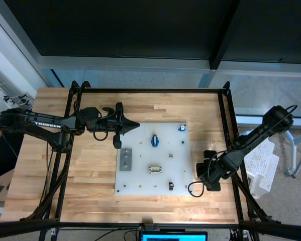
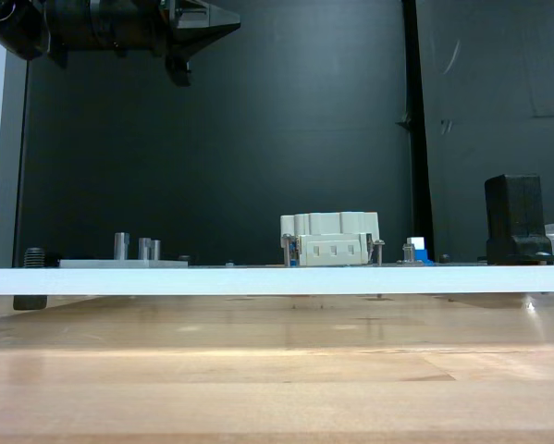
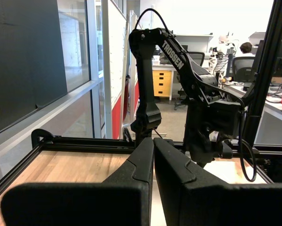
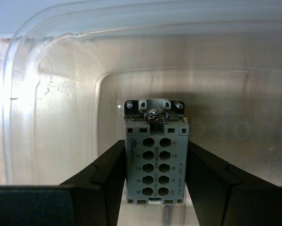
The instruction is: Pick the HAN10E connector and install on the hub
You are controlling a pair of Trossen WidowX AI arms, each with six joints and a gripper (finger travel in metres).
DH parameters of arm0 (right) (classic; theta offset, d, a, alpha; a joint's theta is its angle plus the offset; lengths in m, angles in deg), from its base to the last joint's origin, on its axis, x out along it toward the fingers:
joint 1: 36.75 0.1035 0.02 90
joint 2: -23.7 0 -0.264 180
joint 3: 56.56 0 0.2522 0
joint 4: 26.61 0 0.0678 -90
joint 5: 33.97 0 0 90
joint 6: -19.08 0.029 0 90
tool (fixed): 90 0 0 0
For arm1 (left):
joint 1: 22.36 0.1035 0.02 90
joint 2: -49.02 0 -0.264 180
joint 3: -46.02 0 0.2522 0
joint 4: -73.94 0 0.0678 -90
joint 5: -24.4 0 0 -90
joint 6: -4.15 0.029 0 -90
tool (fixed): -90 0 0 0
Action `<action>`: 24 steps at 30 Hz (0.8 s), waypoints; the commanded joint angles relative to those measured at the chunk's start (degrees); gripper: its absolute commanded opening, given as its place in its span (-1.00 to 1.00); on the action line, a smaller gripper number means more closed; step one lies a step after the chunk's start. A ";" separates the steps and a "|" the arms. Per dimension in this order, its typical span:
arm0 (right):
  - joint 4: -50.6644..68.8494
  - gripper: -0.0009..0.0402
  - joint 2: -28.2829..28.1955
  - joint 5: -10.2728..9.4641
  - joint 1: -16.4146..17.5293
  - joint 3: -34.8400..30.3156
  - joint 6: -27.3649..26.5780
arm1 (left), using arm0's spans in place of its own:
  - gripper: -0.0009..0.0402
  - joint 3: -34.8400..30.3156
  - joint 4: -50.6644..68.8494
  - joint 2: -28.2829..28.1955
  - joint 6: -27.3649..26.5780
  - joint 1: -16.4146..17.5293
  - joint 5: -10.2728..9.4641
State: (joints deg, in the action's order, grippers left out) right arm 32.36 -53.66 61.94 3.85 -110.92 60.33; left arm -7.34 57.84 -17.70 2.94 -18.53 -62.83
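The HAN10E connector [image 4: 156, 162] is a light-grey block with two rows of numbered holes and a metal end tab. It sits inside a clear plastic tray [image 4: 51, 117], and my right gripper [image 4: 156, 143] is shut on its two long sides. In the high view the right gripper [image 1: 206, 173] points down just past the right edge of the white plate [image 1: 140, 183]. The hub [image 1: 155, 170] is fixed near the plate's front middle and stands beige in the low view [image 2: 330, 240]. My left gripper [image 1: 135, 124] is shut and hovers high over the plate's back left corner.
A dark-grey block with two holes [image 1: 125, 159] stands left of the hub. A blue part [image 1: 155, 141] is behind the hub and a small black part [image 1: 171, 187] is at the front right of the plate. Black frame rails [image 1: 225, 125] border the table.
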 commanded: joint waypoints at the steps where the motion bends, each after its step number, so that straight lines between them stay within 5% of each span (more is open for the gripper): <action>1: 3.19 -0.71 1.36 0.09 -0.11 -1.68 -0.28 | -0.96 0.00 -0.02 -0.02 0.00 0.02 0.00; 16: 19.19 -0.78 4.85 0.04 -3.82 -15.50 -3.91 | -0.96 0.00 -0.02 -0.02 0.00 0.02 0.00; 24: 20.11 -0.78 -0.90 -0.04 -9.44 -21.57 -9.75 | -0.96 0.00 -0.02 -0.02 0.00 0.02 0.00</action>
State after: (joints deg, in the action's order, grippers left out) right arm 52.47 -53.34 61.94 -4.98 -131.40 51.52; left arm -7.34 57.84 -17.70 2.94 -18.53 -62.83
